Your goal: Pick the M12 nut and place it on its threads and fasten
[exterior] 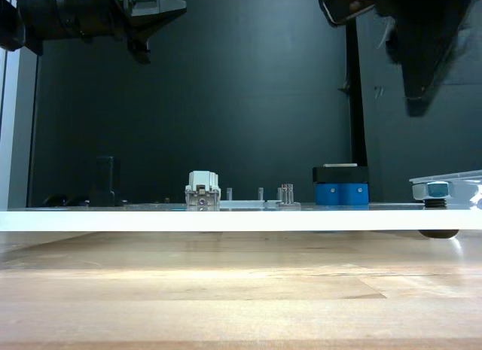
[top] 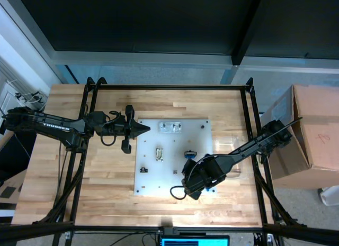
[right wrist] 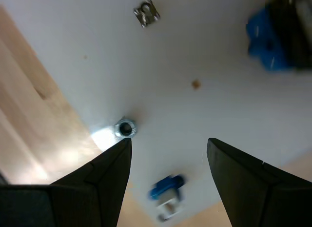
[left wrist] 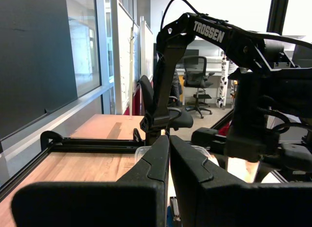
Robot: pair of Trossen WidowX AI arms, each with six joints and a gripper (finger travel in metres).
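Looking down in the high view, a flat white square task board (top: 159,177) lies on a pale wooden table (top: 58,172). The left gripper (top: 147,128) sits left of centre in the frame, over the board's far left edge, pointing toward the right. The right gripper (top: 192,192) is lower right of centre, above the board's near right part, and its black body covers what lies beneath it. A clear plastic tray (top: 237,171) sits just right of the board, partly under the right arm.

The low view shows what the high view hides. At the right edge of the frame, a small silver hexagonal M12 nut (exterior: 431,190) sits on its stud, a short black ribbed stud (exterior: 434,203) that shows as a dark band just beneath the nut. The nut stands free of both grippers, which hang high in the frame's upper left and upper right corners. A blue block with a black top (exterior: 340,188) stands on the board right of centre.

Only the right wrist view shows that gripper's spread. Its two black fingers (right wrist: 109,180) are wide apart and hold nothing, and the nut appears end-on on the white board below, close to one fingertip. The left wrist view shows the left gripper's fingers pressed together along a thin seam, with the right arm beyond them.
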